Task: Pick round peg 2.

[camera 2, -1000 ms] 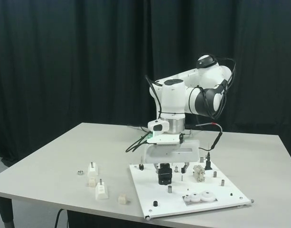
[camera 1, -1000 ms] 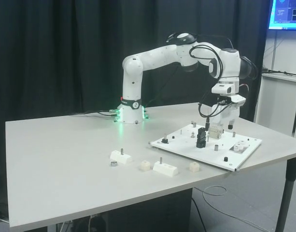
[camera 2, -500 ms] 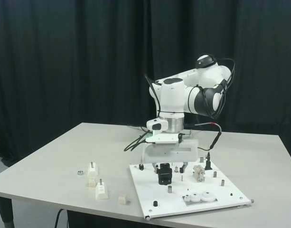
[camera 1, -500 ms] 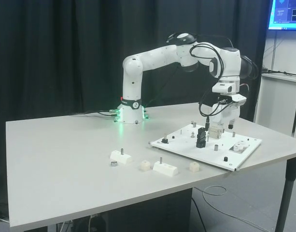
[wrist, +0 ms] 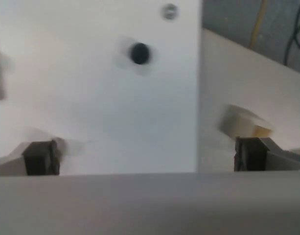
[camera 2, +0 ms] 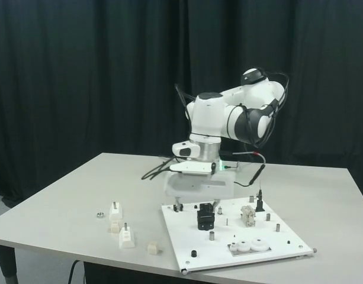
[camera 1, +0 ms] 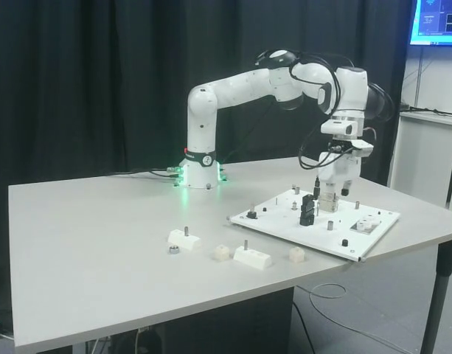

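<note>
Round peg 2 (wrist: 139, 53): small, black, round from above (I take it for this one, not sure)
Axis: upright, long axis vertical
Place: on the white board (wrist: 96, 112), near its edge and corner screw (wrist: 169, 11)
Gripper (wrist: 145, 156): wide apart, holding nothing, above the board, apart from the peg
Board: on the grey worktop (camera 1: 100, 221)

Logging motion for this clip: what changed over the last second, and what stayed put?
The arm's wrist has risen and turned, carrying the claw up off the white board. In the second room view it has also shifted toward the side with the small white blocks. The claw is open and holds nothing. The parts on the board, the blocks and the grey table did not move.
</note>
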